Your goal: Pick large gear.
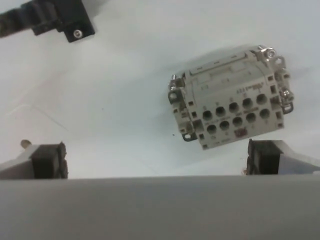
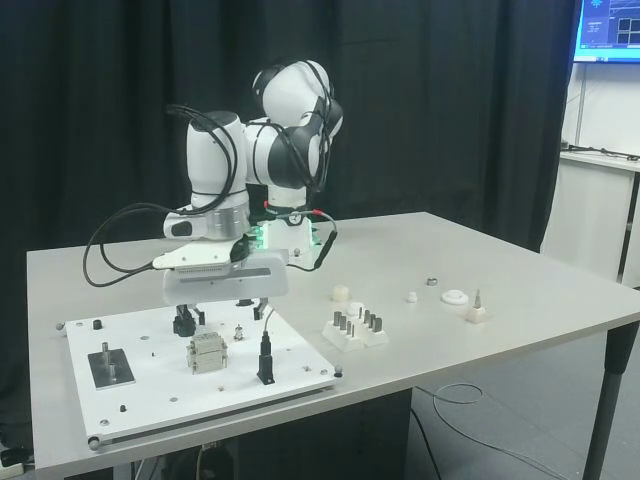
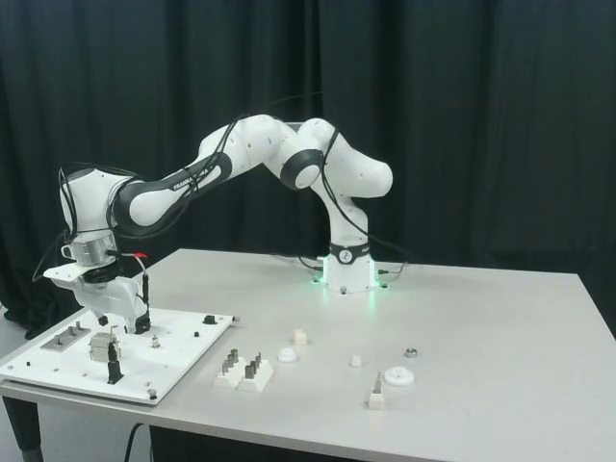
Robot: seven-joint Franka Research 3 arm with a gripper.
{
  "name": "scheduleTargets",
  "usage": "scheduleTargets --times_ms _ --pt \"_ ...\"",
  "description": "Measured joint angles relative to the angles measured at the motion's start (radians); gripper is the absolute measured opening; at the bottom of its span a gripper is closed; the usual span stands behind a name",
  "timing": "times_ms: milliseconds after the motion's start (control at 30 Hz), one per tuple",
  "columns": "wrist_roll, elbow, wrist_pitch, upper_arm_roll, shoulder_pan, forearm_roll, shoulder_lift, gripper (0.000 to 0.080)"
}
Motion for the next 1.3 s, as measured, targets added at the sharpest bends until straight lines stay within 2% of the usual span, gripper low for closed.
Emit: scheduleTargets --times_ms 767,1067,1300 --pt "-0.067 -0.015 -0.006 -0.017 -0.021 0.003 -0.004 0.08" --pt "-0.096 -0.026 -0.069 -0.017 -0.017 0.028 -0.022 0.08" --pt "-0.111 -0.065 -0.122 -0.017 0.013 0.063 -0.045 0.08"
